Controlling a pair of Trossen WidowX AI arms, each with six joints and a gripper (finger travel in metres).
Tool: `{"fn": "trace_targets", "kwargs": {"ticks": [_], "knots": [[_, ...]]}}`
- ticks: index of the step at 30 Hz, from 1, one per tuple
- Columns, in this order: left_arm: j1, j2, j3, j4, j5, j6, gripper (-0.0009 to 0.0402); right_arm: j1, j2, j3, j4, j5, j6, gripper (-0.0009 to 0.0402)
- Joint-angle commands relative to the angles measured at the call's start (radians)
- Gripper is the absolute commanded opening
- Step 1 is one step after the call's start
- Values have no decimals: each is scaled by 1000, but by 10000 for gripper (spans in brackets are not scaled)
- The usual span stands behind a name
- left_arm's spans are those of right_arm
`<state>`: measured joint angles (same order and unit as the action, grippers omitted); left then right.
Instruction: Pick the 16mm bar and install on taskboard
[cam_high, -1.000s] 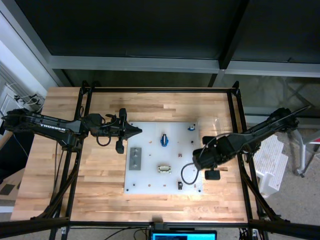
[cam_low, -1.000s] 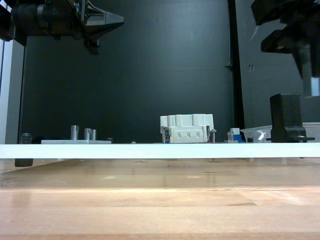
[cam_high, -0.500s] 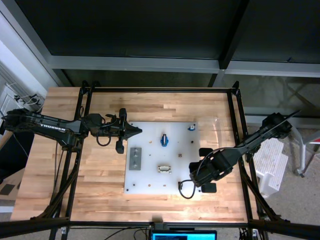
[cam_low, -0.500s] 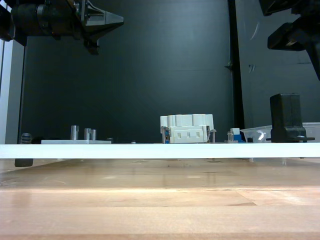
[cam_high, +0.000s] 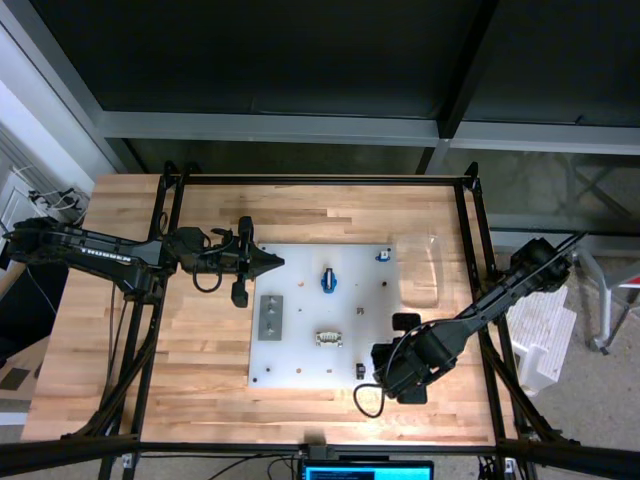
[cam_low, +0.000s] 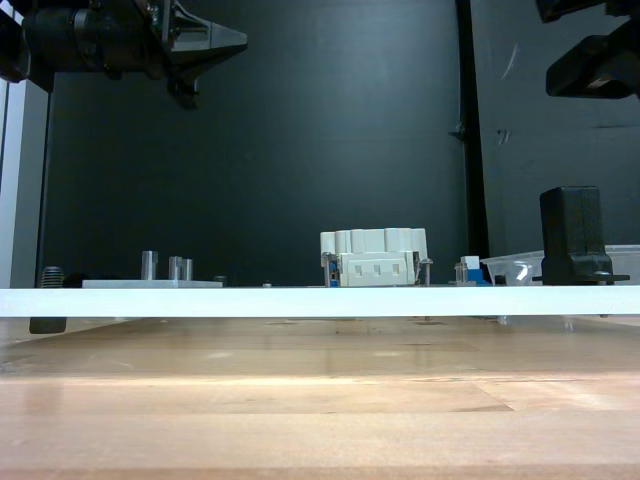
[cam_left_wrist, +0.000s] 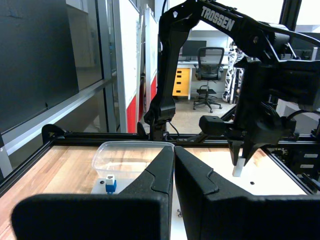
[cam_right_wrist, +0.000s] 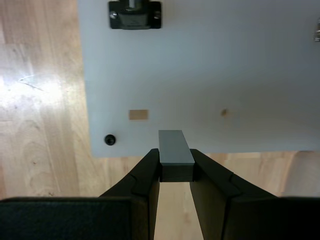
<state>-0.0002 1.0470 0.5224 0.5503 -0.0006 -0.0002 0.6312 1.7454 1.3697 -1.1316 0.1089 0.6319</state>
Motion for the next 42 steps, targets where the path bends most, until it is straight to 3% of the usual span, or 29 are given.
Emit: {"fn": "trace_targets", "kwargs": {"ticks": [1, 22, 25, 42], "knots": [[0, 0, 0, 0, 0, 0, 0, 6, 18, 19, 0, 3, 6, 7], [0, 0, 0, 0, 0, 0, 0, 45, 80, 27, 48, 7, 44, 7], [0, 0, 0, 0, 0, 0, 0, 45, 82, 26, 49, 31, 45, 7], [0, 0, 0, 0, 0, 0, 0, 43, 82, 7, 66, 21, 60, 7]]}}
